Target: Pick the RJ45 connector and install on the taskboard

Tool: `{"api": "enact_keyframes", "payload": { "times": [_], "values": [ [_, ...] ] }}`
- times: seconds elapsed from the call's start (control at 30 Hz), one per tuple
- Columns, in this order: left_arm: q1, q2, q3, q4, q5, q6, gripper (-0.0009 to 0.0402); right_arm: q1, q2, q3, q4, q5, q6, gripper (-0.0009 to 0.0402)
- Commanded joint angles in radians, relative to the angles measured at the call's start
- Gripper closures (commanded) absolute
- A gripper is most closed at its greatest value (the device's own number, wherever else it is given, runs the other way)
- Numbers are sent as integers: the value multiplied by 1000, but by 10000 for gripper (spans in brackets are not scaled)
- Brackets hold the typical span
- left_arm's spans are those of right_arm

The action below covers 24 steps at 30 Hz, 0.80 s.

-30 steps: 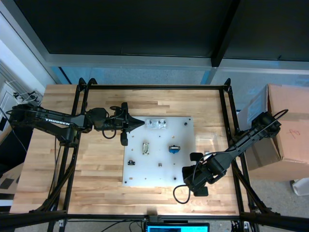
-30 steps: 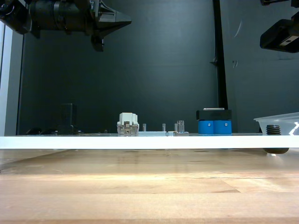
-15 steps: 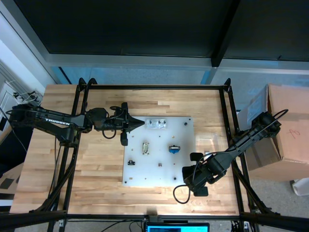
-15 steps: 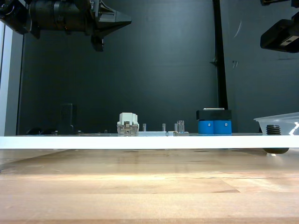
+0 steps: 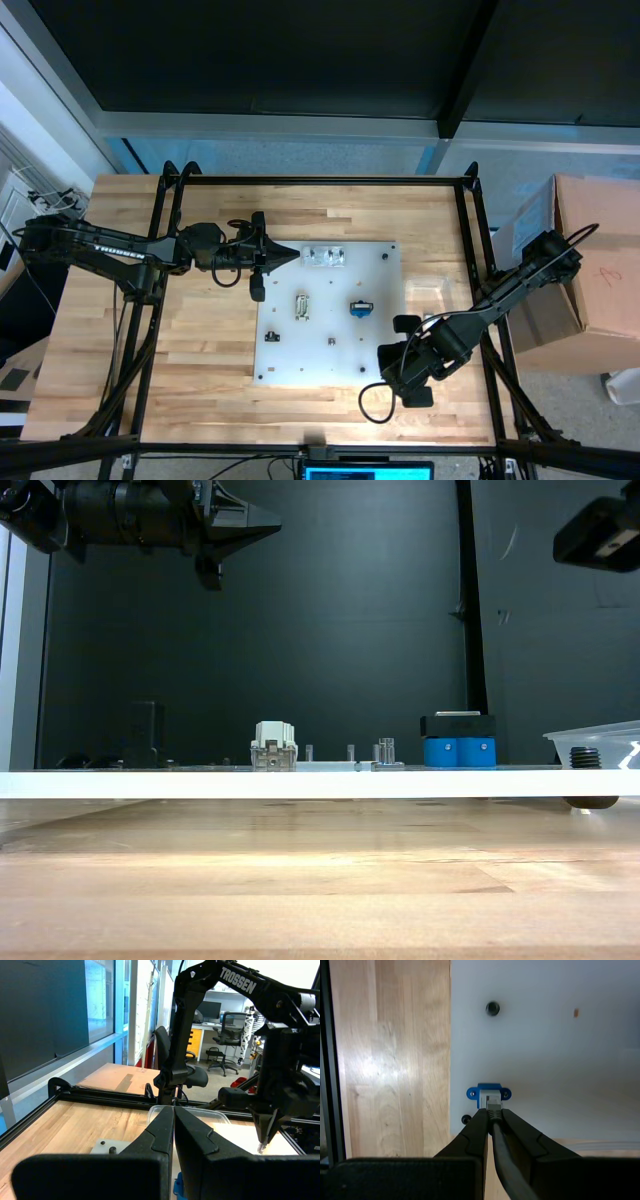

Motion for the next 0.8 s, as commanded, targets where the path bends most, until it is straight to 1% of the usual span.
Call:
{"api": "enact_keyframes", "payload": {
  "times": [0.03, 0.57, 0.7, 0.8],
  "values": [
    [0, 0, 0, 0, 0, 0, 393, 2, -3, 10, -3, 14, 0, 393],
    [0, 0, 0, 0, 0, 0, 393, 20, 3, -26, 15, 18, 5, 393],
    [0, 0, 0, 0, 0, 0, 393, 20, 3, -27, 16, 32, 1, 393],
    [0, 0, 0, 0, 0, 0, 393, 19, 3, -28, 16, 32, 0, 393]
  ]
}}
